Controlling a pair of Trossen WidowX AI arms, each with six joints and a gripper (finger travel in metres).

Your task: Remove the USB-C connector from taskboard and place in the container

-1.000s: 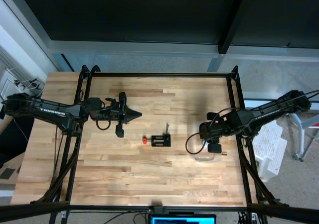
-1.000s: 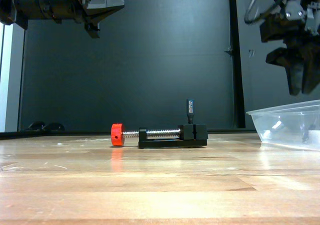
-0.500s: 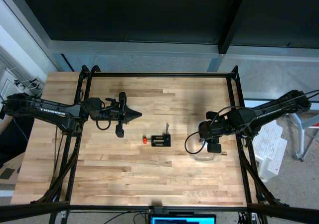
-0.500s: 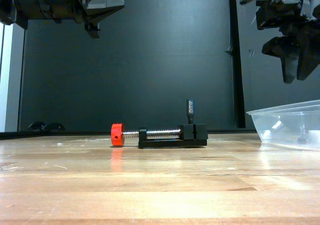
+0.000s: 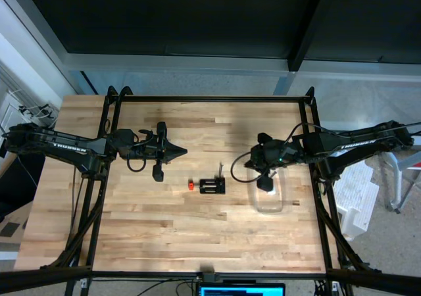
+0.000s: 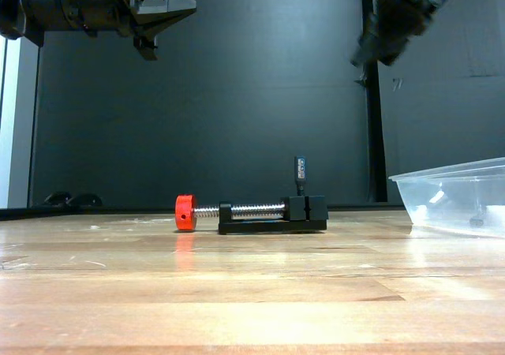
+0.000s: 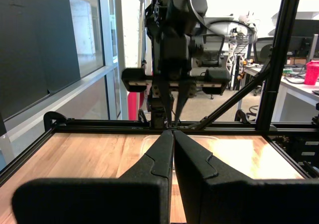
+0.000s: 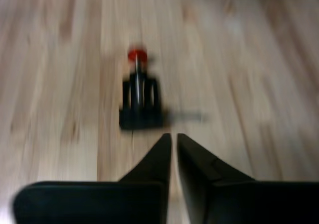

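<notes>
- Pale wood bench (image 5: 164, 230), seen from above. The small black taskboard (image 5: 212, 185) lies near its middle, with its red-orange knob (image 5: 191, 185) at the left end. The USB-C connector (image 5: 221, 170), a thin grey sliver, rises from the taskboard's right end. The clear container (image 5: 270, 208) sits to the right, apart from the taskboard. The left tool (image 5: 184, 152) hangs beyond and left of the taskboard, pointing right. The right tool (image 5: 258, 166) is over the container's left edge, pointing towards the taskboard.
- From bench height, the taskboard (image 6: 272, 213) lies flat and the connector (image 6: 300, 170) stands upright in the end away from the knob (image 6: 185, 212). The container (image 6: 450, 193) rests on the bench at the right, with a small dark speck (image 6: 476, 222) on its floor that cannot be identified. The left tool (image 6: 189, 6) is high at the left. The right tool (image 6: 364, 54) is high, blurred, above the gap between taskboard and container.
- Left wrist camera: the left tool (image 7: 173, 132) has its fingers pressed together, gripping nothing. The container (image 7: 209, 138) and the right arm (image 7: 174, 59) lie beyond it.
- Right wrist camera: the right tool (image 8: 173, 137) has its fingers together but for a thin slit, empty. It aims at the taskboard (image 8: 140, 104) on the bench below, well apart from it. The connector (image 8: 187, 117) shows as a blurred grey streak at the taskboard's near end.
</notes>
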